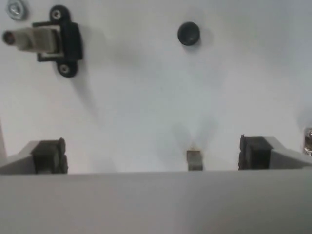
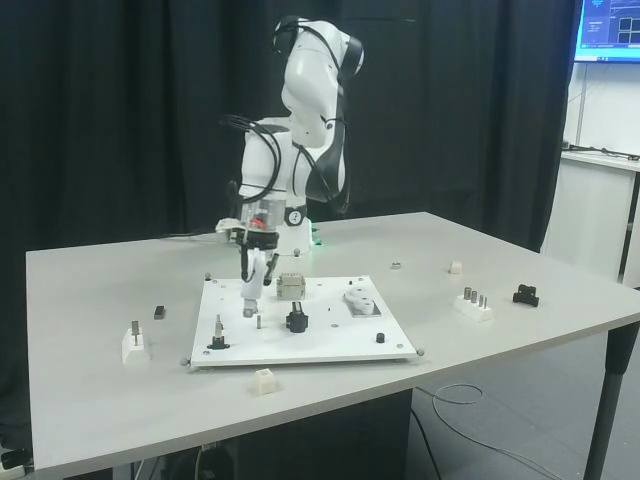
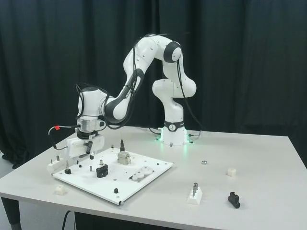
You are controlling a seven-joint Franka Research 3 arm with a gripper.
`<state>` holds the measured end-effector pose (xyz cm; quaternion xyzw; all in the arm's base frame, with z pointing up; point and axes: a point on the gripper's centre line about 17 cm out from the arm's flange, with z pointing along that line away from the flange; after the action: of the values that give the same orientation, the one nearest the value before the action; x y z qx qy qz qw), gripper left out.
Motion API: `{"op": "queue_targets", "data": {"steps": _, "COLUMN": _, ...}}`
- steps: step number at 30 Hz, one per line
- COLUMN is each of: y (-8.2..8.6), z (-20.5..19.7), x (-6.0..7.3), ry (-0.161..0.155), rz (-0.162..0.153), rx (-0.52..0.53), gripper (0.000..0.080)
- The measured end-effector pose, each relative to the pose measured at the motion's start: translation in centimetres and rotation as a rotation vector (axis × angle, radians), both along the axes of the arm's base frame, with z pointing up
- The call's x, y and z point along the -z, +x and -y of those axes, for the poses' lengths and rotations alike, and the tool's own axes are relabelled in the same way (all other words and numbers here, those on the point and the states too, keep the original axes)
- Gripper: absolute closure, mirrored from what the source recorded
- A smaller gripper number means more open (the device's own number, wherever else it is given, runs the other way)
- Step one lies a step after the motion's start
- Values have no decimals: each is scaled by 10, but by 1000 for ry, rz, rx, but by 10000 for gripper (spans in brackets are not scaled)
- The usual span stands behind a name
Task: Pick round peg 4.
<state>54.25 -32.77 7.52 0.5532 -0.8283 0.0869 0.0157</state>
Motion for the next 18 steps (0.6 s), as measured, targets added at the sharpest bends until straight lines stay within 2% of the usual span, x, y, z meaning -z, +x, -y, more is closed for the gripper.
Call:
{"op": "queue_targets", "data": {"steps": 4, "y": 2, "z": 1, "x": -3, "ry": 0, "rz": 2, "rx": -1, "gripper": 67}}
{"op": "queue_targets", "data": {"steps": 5, "y": 2, "z": 1, "x": -4, "ry": 0, "rz": 1, "rx": -1, "gripper": 14}}
{"op": "queue_targets", "data": {"steps": 7, "y": 3, "z": 2, "x": -5, "ry": 1, "rz": 0, "rx": -3, "gripper": 5}}
{"op": "queue_targets", "data": {"steps": 18, "y": 10, "z": 2, "x": -13, "ry": -8, "rz": -8, "rx": -34, "gripper": 3}}
